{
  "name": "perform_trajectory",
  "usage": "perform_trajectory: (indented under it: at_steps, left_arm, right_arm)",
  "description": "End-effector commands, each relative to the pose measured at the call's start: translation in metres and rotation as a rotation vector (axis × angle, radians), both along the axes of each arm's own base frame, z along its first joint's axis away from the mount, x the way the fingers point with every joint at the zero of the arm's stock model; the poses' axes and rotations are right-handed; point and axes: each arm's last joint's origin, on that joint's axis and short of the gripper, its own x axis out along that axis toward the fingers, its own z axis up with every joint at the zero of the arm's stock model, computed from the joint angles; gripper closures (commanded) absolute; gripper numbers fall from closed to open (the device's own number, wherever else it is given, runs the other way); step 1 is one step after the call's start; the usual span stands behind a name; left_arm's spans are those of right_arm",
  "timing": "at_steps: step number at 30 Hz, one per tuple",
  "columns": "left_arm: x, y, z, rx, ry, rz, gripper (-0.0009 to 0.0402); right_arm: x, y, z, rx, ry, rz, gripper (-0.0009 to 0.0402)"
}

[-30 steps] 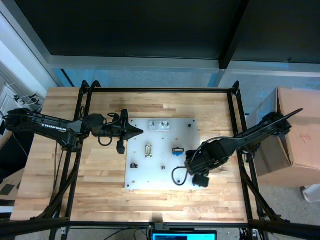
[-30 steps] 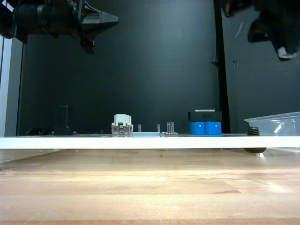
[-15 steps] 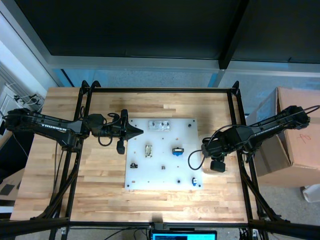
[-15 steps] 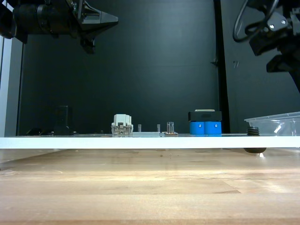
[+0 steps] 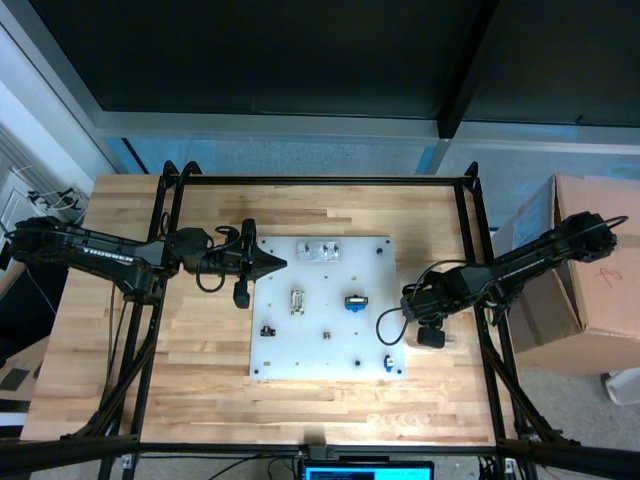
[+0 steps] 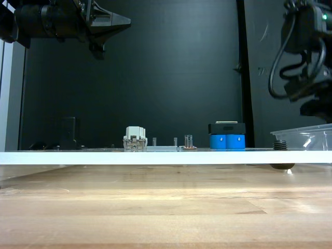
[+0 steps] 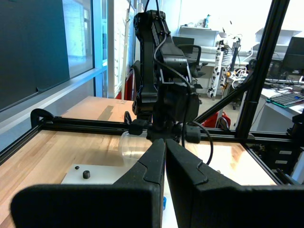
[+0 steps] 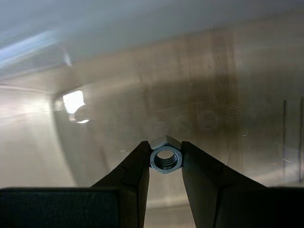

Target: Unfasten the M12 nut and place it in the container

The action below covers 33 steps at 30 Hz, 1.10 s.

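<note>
1 nut in right tool over container; left tool over white board.

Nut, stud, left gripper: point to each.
nut [image 8: 166, 170]: right wrist view, lower rim, held in right gripper [image 8: 166, 142]
stud [image 6: 280, 145]: low view, bare ribs
left gripper [image 5: 281, 264]: high view, closed tip, over board's [image 5: 300, 350] left edge

Right gripper: matt black jaws, just right of the board.
Nut: bright silver metal, between those jaws.
Container: clear glossy plastic.
Left gripper: matt black, over the board's left edge.
Board: smooth white.
Counter: pale planked wood.
</note>
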Motion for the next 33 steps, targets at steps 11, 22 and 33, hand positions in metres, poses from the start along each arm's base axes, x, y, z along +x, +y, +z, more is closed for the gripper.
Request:
perform_trajectory:
  at_steps: [11,22,33]
  left_arm:
    - [0.0,0.0,0.0,0.0,0.0,0.0,0.0393]
    - [0.0,0.0,0.0,0.0,0.0,0.0,0.0393]
    - [0.0,0.0,0.0,0.0,0.0,0.0,0.0393]
  right_arm:
    - [-0.001,0.0,-0.002,0.001,0.013,-0.048,0.0172]
    - [0.002,0.002,0.001,0.007,0.0,-0.04,0.0094]
    - [0.008,0.005,0.017,0.021,-0.04,-0.033,0.013]
